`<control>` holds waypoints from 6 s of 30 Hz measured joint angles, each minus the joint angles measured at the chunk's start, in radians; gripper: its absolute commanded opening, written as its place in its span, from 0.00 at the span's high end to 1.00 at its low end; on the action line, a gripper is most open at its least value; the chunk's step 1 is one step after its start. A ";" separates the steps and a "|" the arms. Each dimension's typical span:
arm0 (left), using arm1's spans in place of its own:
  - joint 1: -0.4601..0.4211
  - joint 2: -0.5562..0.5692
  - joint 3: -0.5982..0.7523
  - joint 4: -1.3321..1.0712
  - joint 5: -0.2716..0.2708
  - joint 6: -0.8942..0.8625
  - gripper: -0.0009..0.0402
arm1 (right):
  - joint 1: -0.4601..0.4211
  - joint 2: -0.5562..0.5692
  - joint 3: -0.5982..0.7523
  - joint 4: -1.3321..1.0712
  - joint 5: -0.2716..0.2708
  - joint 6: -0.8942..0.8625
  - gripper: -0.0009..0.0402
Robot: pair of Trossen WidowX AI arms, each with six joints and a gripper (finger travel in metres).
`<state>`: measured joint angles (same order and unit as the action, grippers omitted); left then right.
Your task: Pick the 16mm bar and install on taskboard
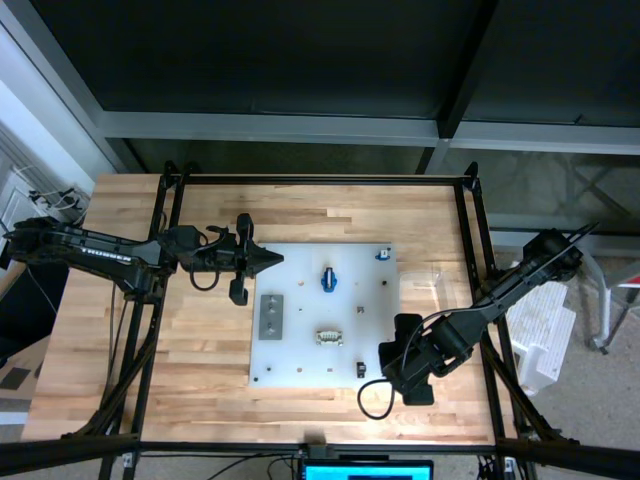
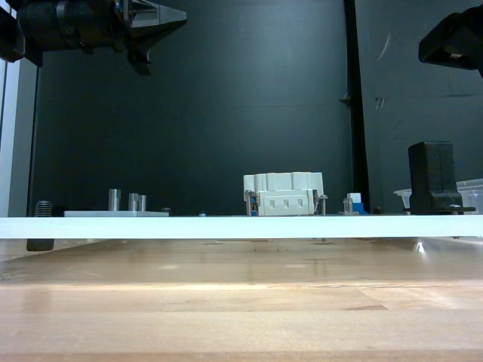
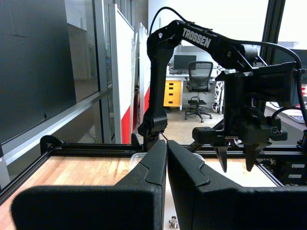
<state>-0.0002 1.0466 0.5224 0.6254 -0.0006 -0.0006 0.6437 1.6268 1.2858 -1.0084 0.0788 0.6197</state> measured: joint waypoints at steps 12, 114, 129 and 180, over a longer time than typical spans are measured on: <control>0.000 0.000 0.000 0.000 0.000 0.000 0.98 | -0.082 -0.138 -0.029 0.035 0.097 -0.063 0.41; 0.000 0.000 0.000 0.000 0.000 0.000 0.98 | -0.687 -0.659 -0.711 1.432 -0.088 -0.566 0.98; 0.000 0.000 0.000 0.000 0.000 0.000 0.98 | -0.687 -0.659 -0.711 1.432 -0.089 -0.566 0.98; 0.000 0.000 0.000 0.000 0.000 0.000 0.98 | -0.687 -0.658 -0.711 1.431 -0.088 -0.566 0.98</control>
<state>-0.0002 1.0470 0.5224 0.6254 -0.0010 -0.0002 -0.0437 0.9684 0.5747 0.4229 -0.0093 0.0536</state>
